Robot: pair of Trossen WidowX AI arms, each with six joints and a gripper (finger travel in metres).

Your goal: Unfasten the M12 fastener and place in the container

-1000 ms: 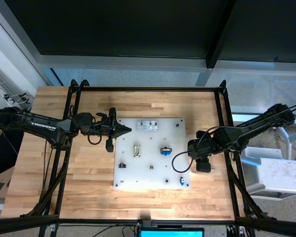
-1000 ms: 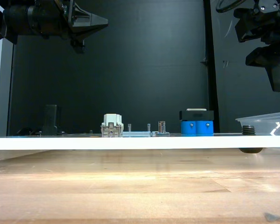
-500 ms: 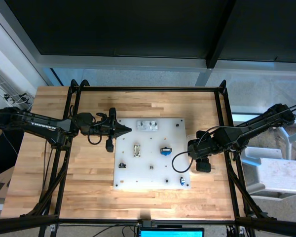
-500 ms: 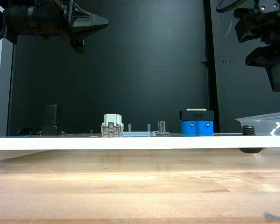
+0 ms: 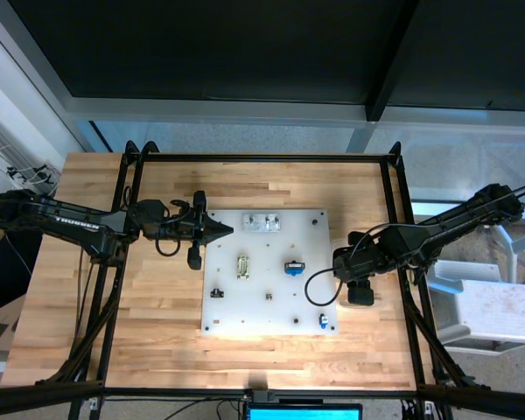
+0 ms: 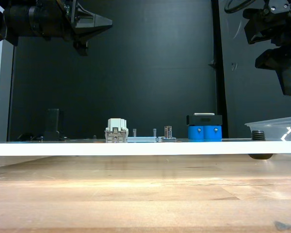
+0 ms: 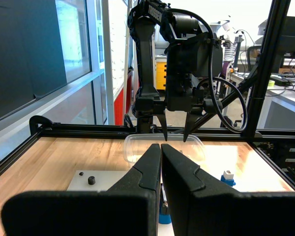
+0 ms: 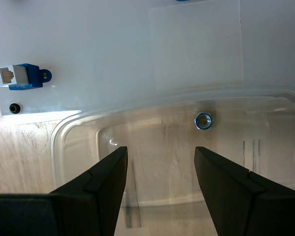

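Your right gripper (image 8: 160, 158) hangs above the clear container (image 8: 59, 147), jaws spread wide and holding nothing. The silver nut (image 8: 203, 120) lies loose on the container's floor, off the black stud (image 6: 257, 135), whose ribs show bare. Your left gripper (image 7: 161, 146) hovers high at the white board's (image 5: 245, 306) left edge, jaws pressed together.

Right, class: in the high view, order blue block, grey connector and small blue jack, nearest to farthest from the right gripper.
1. Small blue jack, near right corner, by the right gripper above the container.
2. Blue block, mid-board.
3. Grey connector, toward the left gripper.
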